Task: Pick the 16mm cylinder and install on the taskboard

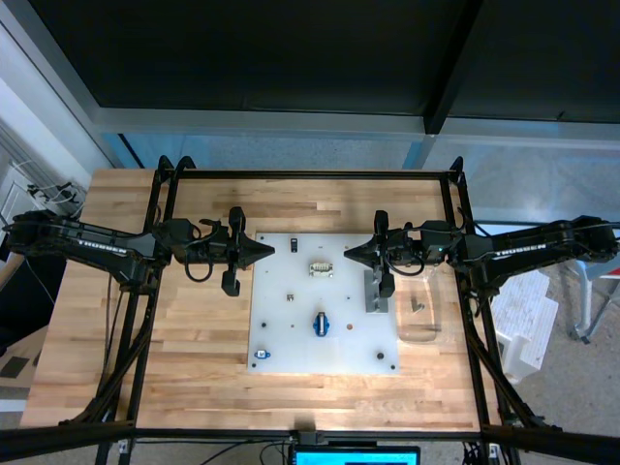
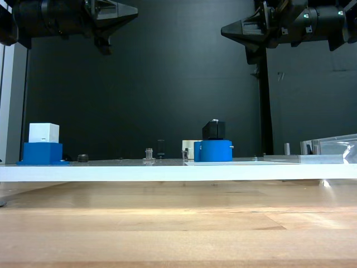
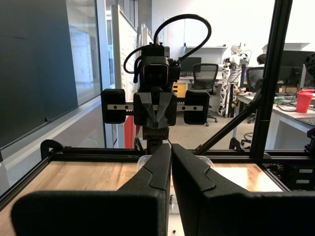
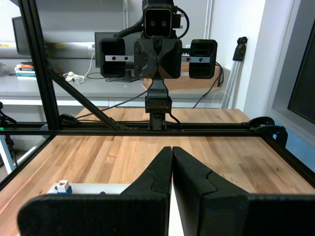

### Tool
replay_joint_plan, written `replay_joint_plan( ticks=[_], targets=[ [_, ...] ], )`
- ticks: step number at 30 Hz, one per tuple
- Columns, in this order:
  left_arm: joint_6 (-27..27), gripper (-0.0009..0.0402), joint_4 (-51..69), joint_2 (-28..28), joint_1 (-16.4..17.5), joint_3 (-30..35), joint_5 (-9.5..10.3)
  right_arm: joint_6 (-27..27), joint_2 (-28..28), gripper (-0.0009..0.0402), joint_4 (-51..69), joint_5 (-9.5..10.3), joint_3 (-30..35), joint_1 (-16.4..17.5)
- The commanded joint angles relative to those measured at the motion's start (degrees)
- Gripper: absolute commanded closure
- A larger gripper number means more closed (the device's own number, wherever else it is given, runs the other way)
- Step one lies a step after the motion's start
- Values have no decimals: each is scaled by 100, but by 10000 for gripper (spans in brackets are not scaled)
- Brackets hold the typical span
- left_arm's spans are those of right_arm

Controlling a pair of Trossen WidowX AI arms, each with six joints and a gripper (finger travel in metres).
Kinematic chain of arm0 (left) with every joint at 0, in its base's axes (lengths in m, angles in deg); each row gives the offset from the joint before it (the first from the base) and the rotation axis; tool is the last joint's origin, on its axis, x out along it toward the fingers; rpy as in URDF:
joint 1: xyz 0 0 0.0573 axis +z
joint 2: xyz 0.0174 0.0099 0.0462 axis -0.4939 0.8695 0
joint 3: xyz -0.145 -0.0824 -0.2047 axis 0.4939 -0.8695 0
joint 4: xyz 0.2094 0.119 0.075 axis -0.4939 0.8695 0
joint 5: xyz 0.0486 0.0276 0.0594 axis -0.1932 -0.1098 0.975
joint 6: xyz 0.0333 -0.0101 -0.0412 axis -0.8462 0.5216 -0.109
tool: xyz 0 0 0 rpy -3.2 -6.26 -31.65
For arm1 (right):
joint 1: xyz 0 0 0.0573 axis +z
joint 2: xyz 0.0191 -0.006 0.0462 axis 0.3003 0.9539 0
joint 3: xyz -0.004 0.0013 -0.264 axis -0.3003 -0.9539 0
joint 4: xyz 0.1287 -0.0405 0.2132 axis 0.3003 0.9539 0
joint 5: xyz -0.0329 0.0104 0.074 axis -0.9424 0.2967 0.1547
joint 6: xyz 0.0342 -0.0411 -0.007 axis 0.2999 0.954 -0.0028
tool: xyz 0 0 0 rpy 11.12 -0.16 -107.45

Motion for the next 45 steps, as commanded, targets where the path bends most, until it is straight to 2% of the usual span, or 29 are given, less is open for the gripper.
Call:
replay_joint_plan(
  ticks=[1,6,8,12,14,21,28,37,40,45],
  targets=[
    [0,392,-4,0,2,-2,2,-4,4,393,-7,2,0,2],
    [0,392,-4,0,2,-2,0,-83,0,393,2,37,28,9],
    [0,392,-4,0,0,-2,0,-308,-39,393,238,328,122,15],
    [0,392,-4,0,2,-2,2,-531,-37,393,1735,387,632,61],
    [0,392,-4,0,0,-2,0,-531,0,393,2621,337,953,98],
    [0,392,-7,2,0,-2,2,-533,199,393,5069,-52,1941,415],
    [0,392,-4,0,2,-2,0,-710,461,393,6795,-50,2557,682],
    [-2,392,-2,0,0,-2,0,-920,645,393,7807,-72,2647,1012],
    [0,392,-4,2,0,-2,0,-1095,647,393,8146,-225,2647,1147],
    [0,392,-4,0,2,-2,0,-1329,647,393,8590,-262,2647,1364]
  ],
)
